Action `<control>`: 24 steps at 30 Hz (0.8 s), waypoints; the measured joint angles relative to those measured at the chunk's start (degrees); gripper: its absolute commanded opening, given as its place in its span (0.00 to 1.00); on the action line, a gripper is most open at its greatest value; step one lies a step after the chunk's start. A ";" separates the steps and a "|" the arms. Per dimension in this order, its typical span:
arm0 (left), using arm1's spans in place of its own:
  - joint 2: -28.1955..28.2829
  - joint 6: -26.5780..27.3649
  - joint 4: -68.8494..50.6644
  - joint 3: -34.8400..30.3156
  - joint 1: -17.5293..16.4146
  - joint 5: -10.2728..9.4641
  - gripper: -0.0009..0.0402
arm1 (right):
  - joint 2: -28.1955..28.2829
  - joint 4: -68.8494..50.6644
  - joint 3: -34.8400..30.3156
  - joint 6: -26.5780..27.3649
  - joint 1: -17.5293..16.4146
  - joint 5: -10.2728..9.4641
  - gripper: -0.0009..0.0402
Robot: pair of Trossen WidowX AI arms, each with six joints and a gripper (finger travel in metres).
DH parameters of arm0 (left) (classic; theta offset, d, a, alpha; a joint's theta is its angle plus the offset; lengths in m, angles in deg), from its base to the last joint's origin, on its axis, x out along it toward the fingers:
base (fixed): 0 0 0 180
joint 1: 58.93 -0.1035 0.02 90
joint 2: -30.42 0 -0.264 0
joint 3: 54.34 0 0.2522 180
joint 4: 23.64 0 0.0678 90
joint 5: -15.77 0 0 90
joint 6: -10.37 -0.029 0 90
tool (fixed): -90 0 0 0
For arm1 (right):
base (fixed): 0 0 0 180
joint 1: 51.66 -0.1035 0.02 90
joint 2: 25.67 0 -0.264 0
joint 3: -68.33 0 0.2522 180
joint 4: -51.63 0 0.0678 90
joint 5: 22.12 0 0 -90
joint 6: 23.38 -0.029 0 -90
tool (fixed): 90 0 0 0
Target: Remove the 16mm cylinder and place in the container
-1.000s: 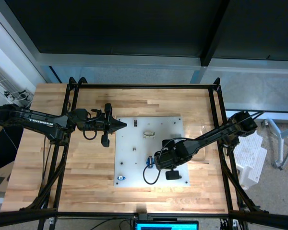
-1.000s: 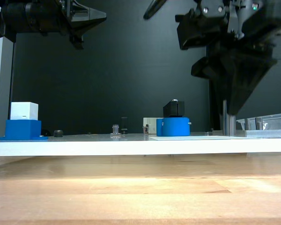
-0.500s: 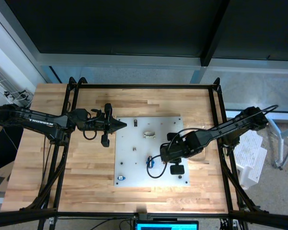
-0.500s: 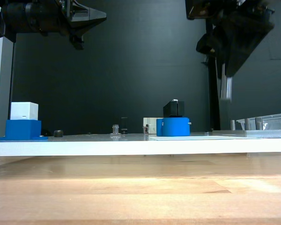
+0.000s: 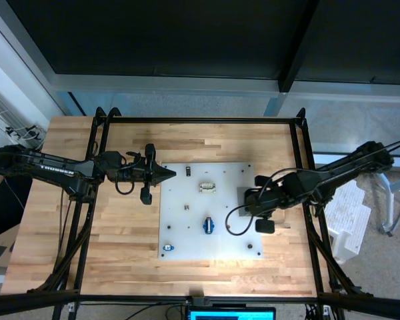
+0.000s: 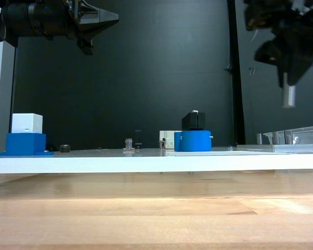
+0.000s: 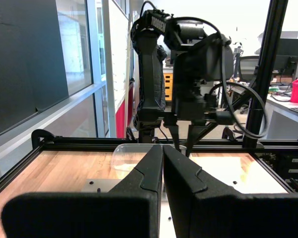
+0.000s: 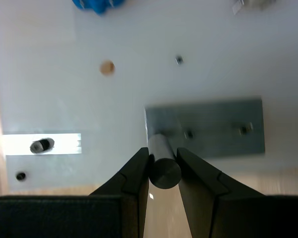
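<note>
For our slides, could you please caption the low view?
Right gripper, shut on the 16mm cylinder, holds it high above the board near the container; left gripper hangs shut, parked at left.

The right claw (image 8: pixel 163 157) pinches the 16mm cylinder (image 8: pixel 164 171) between its two black fingers (image 8: pixel 134 174), the peg's round end face turned toward the camera. Beyond it lie the white board (image 8: pixel 64 99), a flat grey metal block (image 8: pixel 213 130), a blue fitting (image 8: pixel 96 5) and a strip of wooden bench (image 8: pixel 283 179).
</note>
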 measured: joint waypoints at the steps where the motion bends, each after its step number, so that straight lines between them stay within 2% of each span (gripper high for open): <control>1: -0.02 0.00 -0.02 0.02 0.00 0.00 0.02 | -1.07 -0.55 1.01 -0.72 0.00 0.22 0.03; 4: -0.02 0.00 -0.02 0.00 0.00 0.00 0.02 | -3.96 -1.97 4.17 -3.10 0.00 1.25 0.03; 12: 0.00 0.00 -0.02 0.00 0.00 0.00 0.02 | -7.74 -4.31 10.29 -4.76 -0.39 1.20 0.05; 24: -0.02 0.00 -0.02 0.00 0.00 0.00 0.02 | -7.98 -2.80 12.17 -4.59 -0.59 1.25 0.40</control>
